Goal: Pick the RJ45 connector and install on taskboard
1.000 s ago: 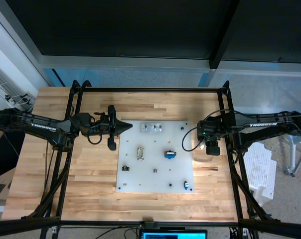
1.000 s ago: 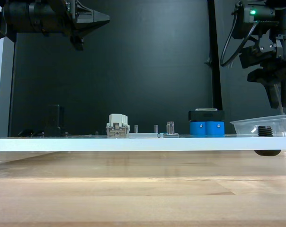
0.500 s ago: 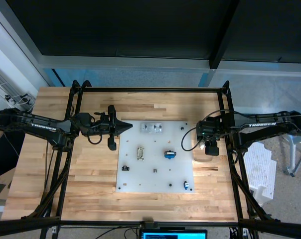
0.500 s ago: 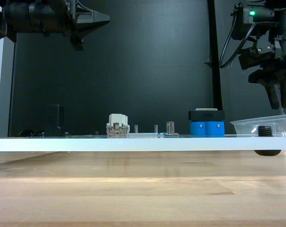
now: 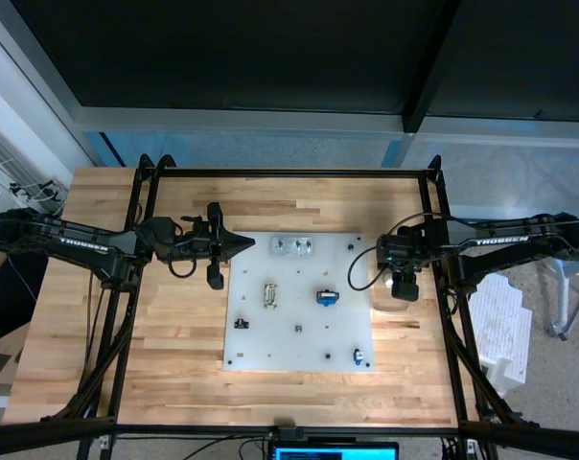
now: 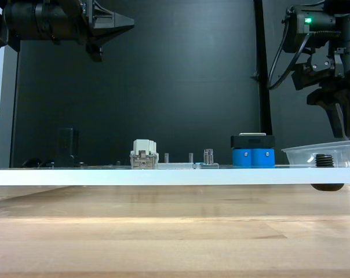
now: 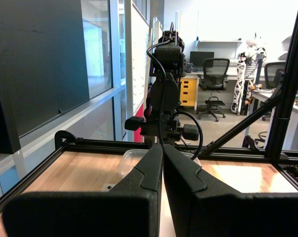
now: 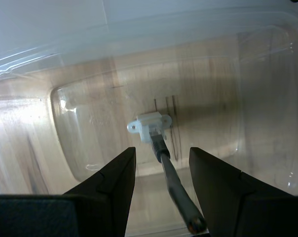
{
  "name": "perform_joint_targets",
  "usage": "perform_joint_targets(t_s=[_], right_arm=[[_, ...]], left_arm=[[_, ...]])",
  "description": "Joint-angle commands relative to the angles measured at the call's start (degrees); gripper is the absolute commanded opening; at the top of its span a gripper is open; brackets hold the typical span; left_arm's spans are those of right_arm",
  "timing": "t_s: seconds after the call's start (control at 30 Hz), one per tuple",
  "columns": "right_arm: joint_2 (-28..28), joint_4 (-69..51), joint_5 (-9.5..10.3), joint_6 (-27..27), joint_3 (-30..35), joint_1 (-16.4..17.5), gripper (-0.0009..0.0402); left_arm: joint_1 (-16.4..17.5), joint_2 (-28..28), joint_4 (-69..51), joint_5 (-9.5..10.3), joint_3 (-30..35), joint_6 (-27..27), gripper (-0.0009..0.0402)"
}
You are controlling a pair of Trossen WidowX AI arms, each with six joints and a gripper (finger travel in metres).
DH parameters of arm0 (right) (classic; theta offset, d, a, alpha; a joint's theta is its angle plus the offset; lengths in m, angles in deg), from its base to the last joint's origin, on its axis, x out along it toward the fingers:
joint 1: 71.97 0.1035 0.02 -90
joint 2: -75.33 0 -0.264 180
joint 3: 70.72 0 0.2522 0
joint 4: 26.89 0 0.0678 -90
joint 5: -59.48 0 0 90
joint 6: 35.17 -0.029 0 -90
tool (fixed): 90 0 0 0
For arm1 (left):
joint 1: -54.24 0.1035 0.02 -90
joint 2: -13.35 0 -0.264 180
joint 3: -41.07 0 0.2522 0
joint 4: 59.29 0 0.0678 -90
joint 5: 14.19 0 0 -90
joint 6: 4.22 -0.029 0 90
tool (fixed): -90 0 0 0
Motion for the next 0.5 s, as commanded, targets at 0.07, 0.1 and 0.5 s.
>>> perform_joint_targets(t_s=[0.07, 0.1, 0.5], right_arm=[[0.92, 1.42, -0.02, -1.36, -0.55, 0.07, 0.0148], [1.09, 1.44, -0.02, -1.38, -0.61, 0.07, 0.0149], [2.54, 1.42, -0.07, -1.46, -0.87, 0.09, 0.0149]], left_arm=[[0.0, 0.0, 0.02, -0.02, 0.0, 0.0, 0.0], [0.0, 0.0, 0.02, -0.02, 0.0, 0.0, 0.0], [0.02, 0.0, 0.02, -0.02, 0.0, 0.0, 0.0]])
